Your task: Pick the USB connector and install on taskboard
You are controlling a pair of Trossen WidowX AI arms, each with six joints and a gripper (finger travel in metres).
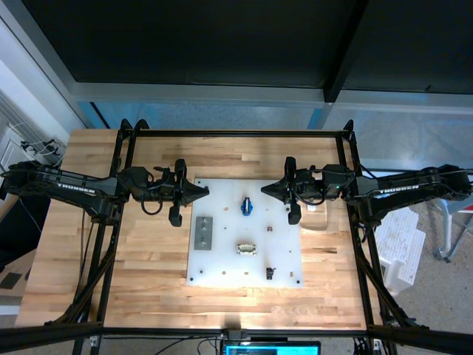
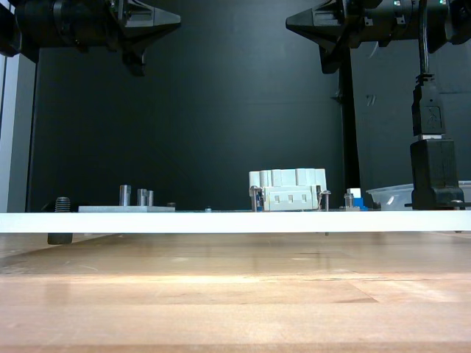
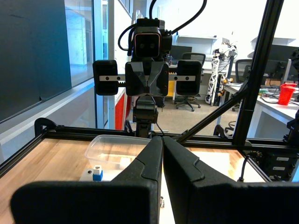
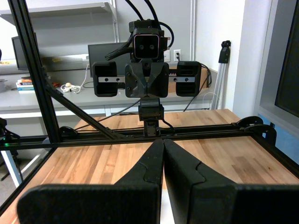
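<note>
Hovering over the taskboard's far edge, left end effector and right end effector are clenched, empty; USB connector stands upright by the near edge. Off-centre grasping could tilt it.

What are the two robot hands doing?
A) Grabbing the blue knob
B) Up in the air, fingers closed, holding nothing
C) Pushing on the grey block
B: the left gripper and right gripper hang high over the far end of the taskboard, facing each other with fingers shut on nothing. The blue knob sits untouched below.
</note>
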